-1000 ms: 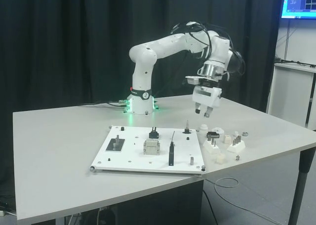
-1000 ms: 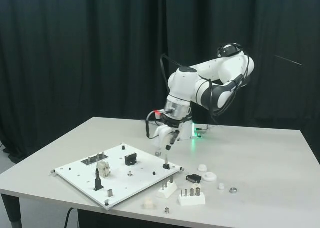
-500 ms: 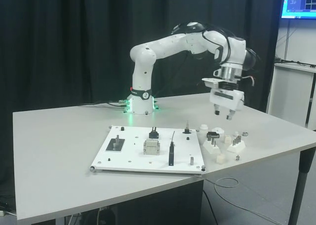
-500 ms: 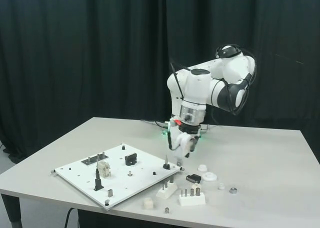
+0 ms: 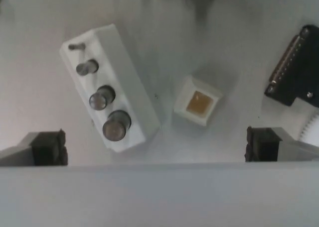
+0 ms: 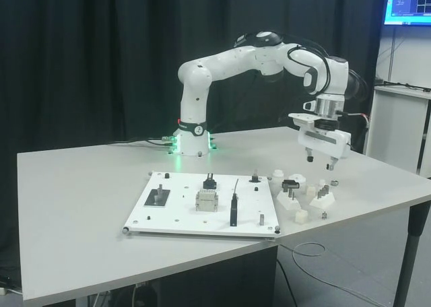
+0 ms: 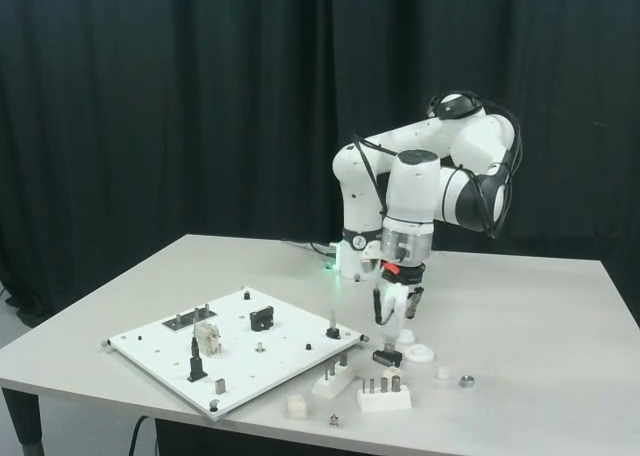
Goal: Pick round peg 4.
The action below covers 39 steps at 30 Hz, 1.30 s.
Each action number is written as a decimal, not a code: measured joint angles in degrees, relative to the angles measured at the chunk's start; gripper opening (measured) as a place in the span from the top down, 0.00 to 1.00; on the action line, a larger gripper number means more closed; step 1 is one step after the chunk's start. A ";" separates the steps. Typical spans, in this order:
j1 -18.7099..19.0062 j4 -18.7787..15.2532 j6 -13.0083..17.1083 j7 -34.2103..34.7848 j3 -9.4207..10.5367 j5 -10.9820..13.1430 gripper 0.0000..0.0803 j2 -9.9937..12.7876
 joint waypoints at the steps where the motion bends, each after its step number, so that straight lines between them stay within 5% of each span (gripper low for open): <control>1: -0.17 0.19 0.00 -0.79 0.11 0.00 0.00 0.00; 21: -4.29 2.28 0.24 -9.83 2.81 2.89 0.00 0.01; 39: -9.63 8.50 -0.37 -10.76 7.44 2.61 0.00 0.28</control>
